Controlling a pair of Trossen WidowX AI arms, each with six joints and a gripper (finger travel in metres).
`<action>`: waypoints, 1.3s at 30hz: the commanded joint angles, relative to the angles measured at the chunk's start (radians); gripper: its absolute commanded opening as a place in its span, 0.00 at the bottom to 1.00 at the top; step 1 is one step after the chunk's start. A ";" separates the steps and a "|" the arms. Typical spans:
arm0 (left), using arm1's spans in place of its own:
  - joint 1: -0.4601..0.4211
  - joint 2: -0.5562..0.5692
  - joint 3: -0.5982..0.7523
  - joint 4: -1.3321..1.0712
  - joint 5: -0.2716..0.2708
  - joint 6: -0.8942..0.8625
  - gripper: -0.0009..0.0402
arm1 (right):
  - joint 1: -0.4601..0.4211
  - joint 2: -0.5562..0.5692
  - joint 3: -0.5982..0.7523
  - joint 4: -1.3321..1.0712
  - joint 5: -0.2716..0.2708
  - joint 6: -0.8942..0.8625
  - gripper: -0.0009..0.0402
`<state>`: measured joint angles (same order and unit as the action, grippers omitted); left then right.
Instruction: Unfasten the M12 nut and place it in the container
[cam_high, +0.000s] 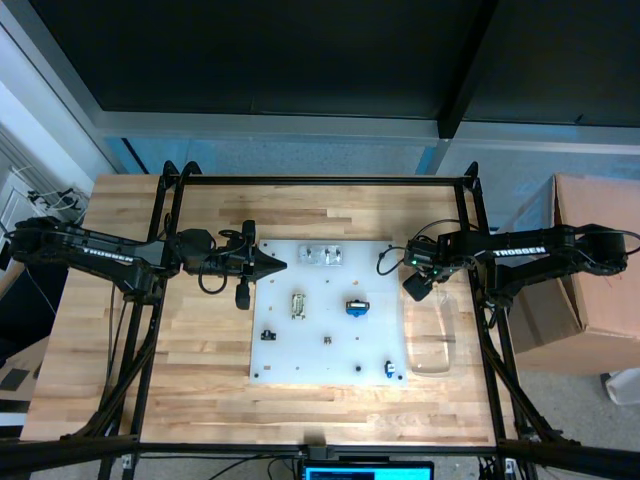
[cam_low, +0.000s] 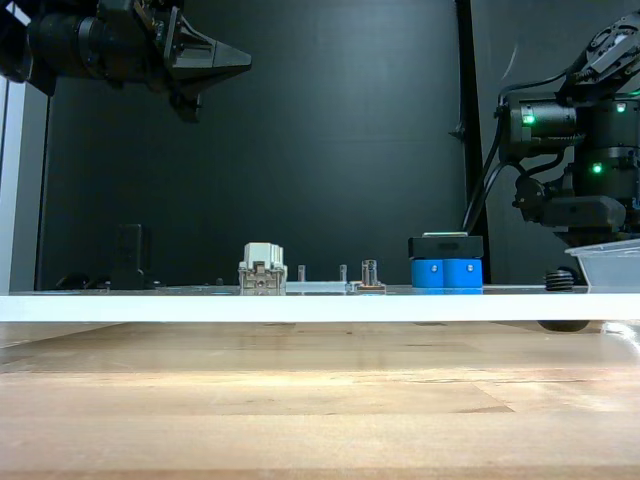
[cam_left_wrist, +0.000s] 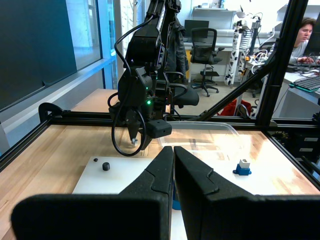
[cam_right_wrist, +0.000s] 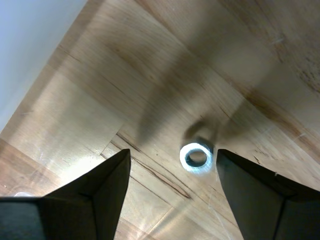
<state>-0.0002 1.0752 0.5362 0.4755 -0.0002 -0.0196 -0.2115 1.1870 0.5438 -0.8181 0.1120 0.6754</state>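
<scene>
The small silver nut (cam_right_wrist: 196, 156) is free between the spread fingers of my right gripper (cam_right_wrist: 173, 153), touching neither, with wood showing beneath it. Whether it rests on a surface I cannot tell. My right gripper (cam_high: 413, 287) hangs open over the far end of the clear container (cam_high: 432, 340), pointing down. The black ribbed stud (cam_low: 560, 283) stands bare on the white board (cam_high: 300, 350), near its near right edge. My left gripper (cam_high: 272, 265) hovers shut and empty above the board's far left part, high in the low view (cam_low: 246, 58).
On the board stand a blue block (cam_high: 356, 307), a grey connector (cam_high: 298, 305), a clear part (cam_high: 323, 256) and a small blue piece (cam_high: 389, 369). A black frame (cam_high: 320, 181) rings the table. A cardboard box (cam_high: 590, 270) sits off the right edge.
</scene>
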 joint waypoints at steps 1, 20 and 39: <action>0.000 0.000 0.000 0.000 0.000 0.000 0.02 | 0.001 0.000 0.022 -0.010 -0.008 -0.002 0.65; 0.000 0.000 0.000 0.000 0.000 0.000 0.02 | 0.005 -0.004 0.388 -0.454 0.003 -0.059 0.62; 0.000 0.000 0.000 0.000 0.000 0.000 0.02 | -0.037 0.000 0.298 -0.360 0.001 -0.163 0.62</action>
<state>-0.0002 1.0752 0.5362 0.4759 -0.0002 -0.0200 -0.2340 1.1854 0.8623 -1.2087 0.1127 0.5373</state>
